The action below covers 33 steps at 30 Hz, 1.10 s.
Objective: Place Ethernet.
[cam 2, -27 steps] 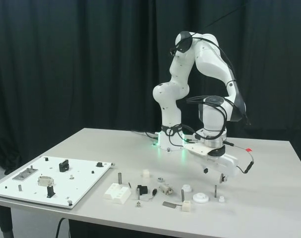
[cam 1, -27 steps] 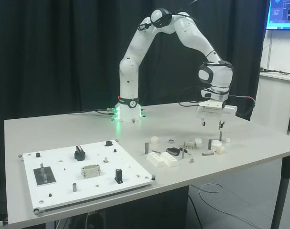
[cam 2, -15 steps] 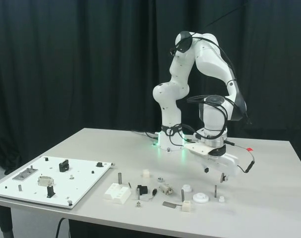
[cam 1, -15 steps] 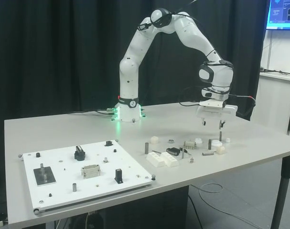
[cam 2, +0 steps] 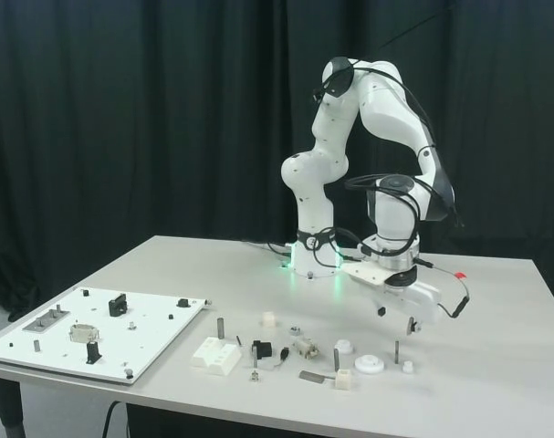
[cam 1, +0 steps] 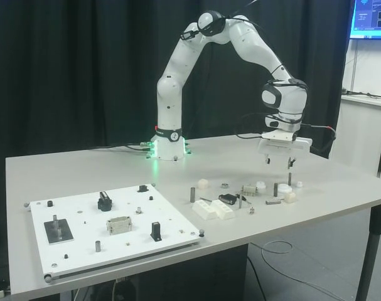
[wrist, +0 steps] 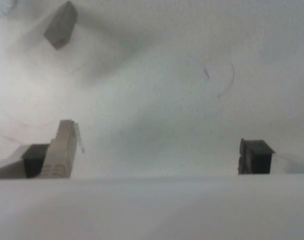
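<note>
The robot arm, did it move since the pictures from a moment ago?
Yes, a little. The tool has gone up, away from the grey table, and hangs higher over the small loose parts. It took hold of nothing and let go of nothing: its fingers are apart and empty. The loose parts and the white board with its fittings stayed where they were.

White board w/ fixtures on grey table; small parts scattered nearby.
</note>
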Available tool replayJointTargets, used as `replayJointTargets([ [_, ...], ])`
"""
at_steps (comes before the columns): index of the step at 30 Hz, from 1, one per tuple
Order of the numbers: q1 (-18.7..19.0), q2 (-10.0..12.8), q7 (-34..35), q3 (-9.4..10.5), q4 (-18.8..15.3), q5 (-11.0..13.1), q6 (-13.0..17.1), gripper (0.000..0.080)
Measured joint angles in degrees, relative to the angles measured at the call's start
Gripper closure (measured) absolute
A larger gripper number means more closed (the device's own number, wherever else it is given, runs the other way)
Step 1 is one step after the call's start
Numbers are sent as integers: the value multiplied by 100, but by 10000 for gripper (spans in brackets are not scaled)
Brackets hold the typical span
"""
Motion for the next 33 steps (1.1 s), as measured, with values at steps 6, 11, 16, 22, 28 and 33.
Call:
replayJointTargets([
  [6, 0, 0, 14, 71, -7, 19, -92, 3],
  [11, 0, 4, 21, 164, -51, 43, -95, 3],
  [16, -2, 27, 62, 264, -102, 63, -49, 3],
  [22, -4, 72, 125, 361, -128, 64, 9, 3],
  [28, -4, 128, 167, 420, -130, 64, 90, 3],
  [33, -5, 148, 193, 430, -130, 64, 156, 3],
])
